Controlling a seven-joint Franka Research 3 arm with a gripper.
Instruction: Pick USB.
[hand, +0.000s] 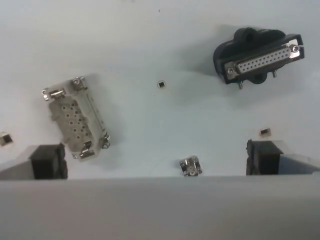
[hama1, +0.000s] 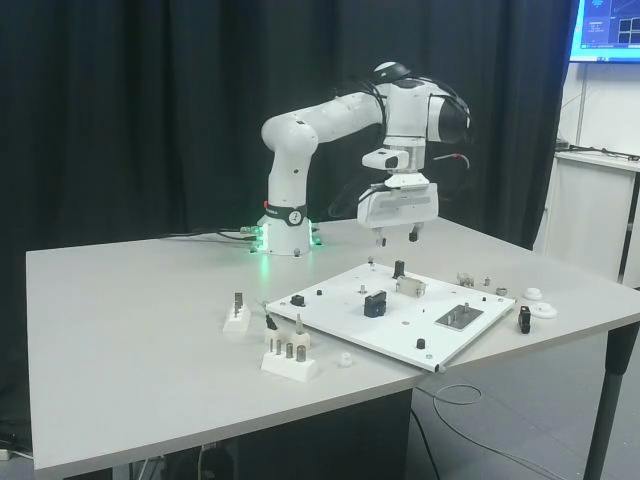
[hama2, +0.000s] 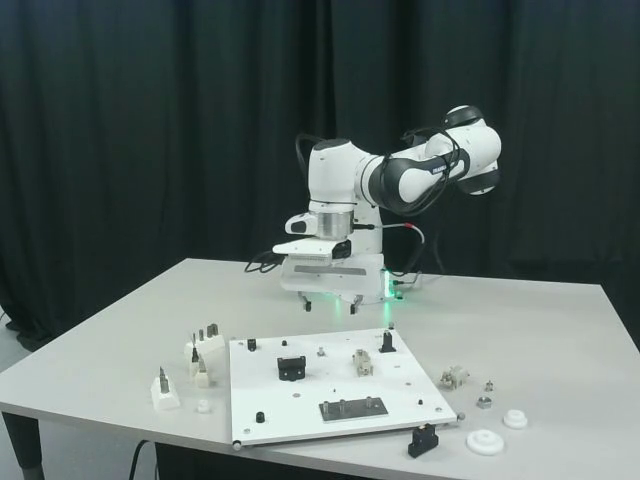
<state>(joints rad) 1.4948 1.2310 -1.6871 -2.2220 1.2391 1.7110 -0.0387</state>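
USB connector (hand: 190, 166), the small metal-shelled part on the white board (hand: 150, 115), sits just past the tool's (hand: 155, 160) body in the wrist view, between its two black fingertips (hand: 48, 161), which stand wide apart with nothing held. From the room views the tool (hama1: 397, 237) hangs well above the board (hama2: 330, 395), so the step in hand is the approach. Doing it well likely means centring over the connector, descending straight, then closing across its narrow sides. Farther out lie a grey multi-pin connector (hand: 76, 117) and a black D-sub connector (hand: 260, 56). The tool's body cuts off the USB connector's near edge, and in both room views it is too small to pick out.
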